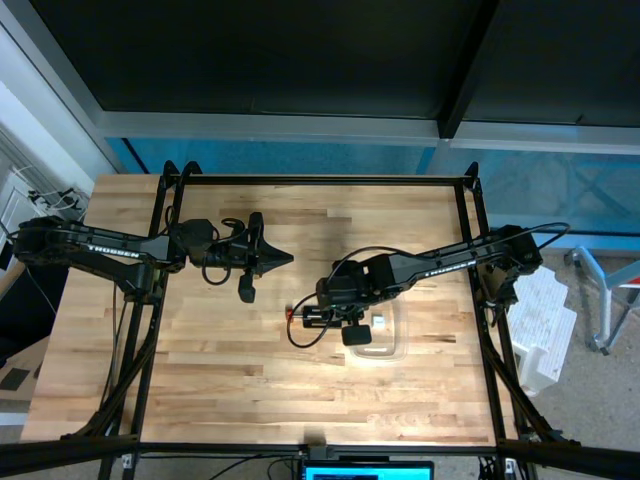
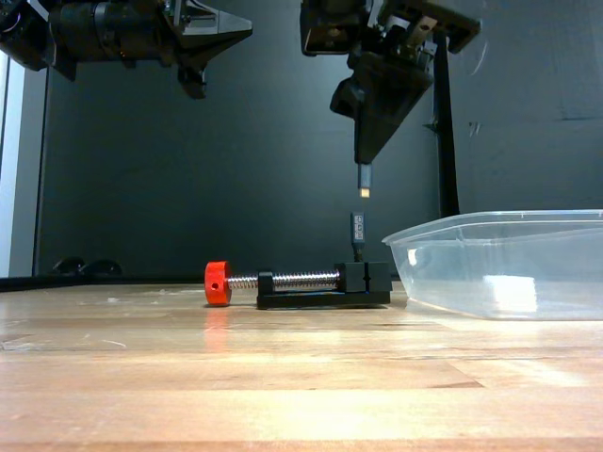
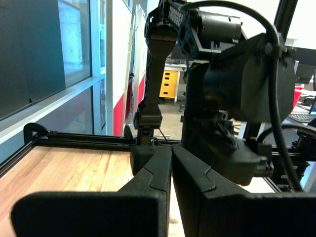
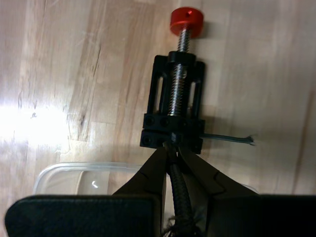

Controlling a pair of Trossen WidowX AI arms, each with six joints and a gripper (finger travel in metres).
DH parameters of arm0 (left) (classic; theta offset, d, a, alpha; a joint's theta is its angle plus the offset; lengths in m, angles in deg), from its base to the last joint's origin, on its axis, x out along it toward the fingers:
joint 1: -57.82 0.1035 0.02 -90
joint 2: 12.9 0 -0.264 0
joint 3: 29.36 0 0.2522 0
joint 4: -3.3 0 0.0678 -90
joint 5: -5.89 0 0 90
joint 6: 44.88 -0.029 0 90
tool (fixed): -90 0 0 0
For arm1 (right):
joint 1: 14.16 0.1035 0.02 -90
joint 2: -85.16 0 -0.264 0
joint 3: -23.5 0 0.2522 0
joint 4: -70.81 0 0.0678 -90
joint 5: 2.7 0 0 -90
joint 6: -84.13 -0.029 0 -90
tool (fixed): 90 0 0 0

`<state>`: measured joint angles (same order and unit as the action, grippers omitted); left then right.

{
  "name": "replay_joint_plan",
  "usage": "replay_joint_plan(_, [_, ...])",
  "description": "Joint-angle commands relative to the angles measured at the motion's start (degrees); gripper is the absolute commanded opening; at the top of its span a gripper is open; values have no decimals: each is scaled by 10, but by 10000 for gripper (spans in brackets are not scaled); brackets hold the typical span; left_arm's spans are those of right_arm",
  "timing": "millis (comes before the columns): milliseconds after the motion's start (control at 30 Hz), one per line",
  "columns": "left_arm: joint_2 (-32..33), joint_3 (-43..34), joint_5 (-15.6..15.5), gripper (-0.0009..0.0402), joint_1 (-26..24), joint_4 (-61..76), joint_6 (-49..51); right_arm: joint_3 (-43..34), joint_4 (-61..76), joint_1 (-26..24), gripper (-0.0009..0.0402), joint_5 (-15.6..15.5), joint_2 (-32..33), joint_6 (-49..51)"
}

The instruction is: Pick the usb-c connector and install on the hub

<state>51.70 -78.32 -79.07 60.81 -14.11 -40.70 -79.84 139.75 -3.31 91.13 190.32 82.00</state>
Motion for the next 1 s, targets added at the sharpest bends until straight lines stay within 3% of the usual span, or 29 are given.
replay_joint_plan(33, [0,0,0,0,0,0,0,-5,-4,0,0,-4,4,9])
replay_joint_plan(1000, [0,0,0,0,0,0,0,-6,-4,-5,0,12,4,-51])
